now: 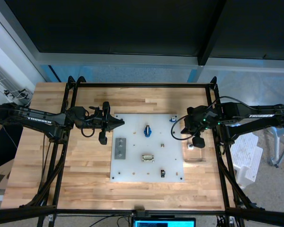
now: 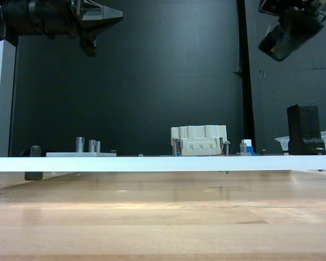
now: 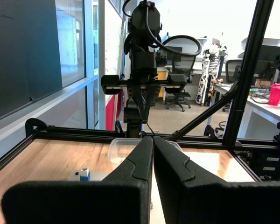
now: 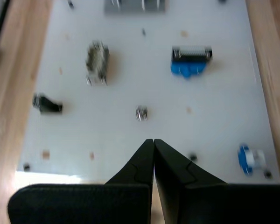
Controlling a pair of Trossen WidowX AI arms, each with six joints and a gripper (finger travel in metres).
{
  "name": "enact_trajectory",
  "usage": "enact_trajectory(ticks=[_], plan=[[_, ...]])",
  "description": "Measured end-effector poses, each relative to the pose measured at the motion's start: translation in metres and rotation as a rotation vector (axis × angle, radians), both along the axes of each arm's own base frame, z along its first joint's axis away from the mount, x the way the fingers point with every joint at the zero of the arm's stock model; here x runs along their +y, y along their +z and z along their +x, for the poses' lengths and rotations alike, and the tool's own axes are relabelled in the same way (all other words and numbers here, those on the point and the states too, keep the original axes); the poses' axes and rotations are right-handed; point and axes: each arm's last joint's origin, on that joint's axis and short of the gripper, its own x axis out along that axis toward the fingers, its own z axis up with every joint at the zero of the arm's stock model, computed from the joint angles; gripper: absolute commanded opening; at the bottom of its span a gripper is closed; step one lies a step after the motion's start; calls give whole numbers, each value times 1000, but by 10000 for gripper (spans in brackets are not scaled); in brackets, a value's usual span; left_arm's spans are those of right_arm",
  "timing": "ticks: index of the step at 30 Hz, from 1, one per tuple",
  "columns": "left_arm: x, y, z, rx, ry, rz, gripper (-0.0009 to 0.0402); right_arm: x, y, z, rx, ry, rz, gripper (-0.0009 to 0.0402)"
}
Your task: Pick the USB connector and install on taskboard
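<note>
Flat on the middle of the table [image 1: 52, 179]: the taskboard [image 1: 132, 165], white and square. Near its left edge, a grey block [image 1: 120, 147]. Toward its far edge, a blue part [image 1: 147, 130]. About the middle, a silver connector [image 1: 148, 158]. Close to the near edge, a small black socket [image 1: 163, 173], standing upright. On the table just beside the board's right edge, a clear tray [image 1: 195, 155], with a small white cube [image 1: 190, 146] seemingly at its far end.

Left gripper [image 1: 121, 121]: raised well above the board's far left corner, held level, pointing across toward the table's right edge. Fingers pressed together, nothing between them.

Right gripper [image 4: 153, 142]: also high up, about over the board's right edge by the tray, tilted down toward the board. Fingers closed tip to tip, nothing visibly pinched.

USB connector: not to be picked out with certainty in any view, either too small or hidden.
</note>
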Motion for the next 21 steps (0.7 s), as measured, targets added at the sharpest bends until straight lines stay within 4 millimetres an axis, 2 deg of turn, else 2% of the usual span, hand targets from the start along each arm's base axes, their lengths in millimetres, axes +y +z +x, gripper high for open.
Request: enact_trajectory(ticks=[7,15,21], plan=[[0,0,0,0,0,0,0,10,-2,-14,143,20,-71,0],[0,0,0,0,0,0,0,22,-8,-21,243,38,-84,2],[0,0,0,0,0,0,0,29,-11,-25,283,33,-117,31]])
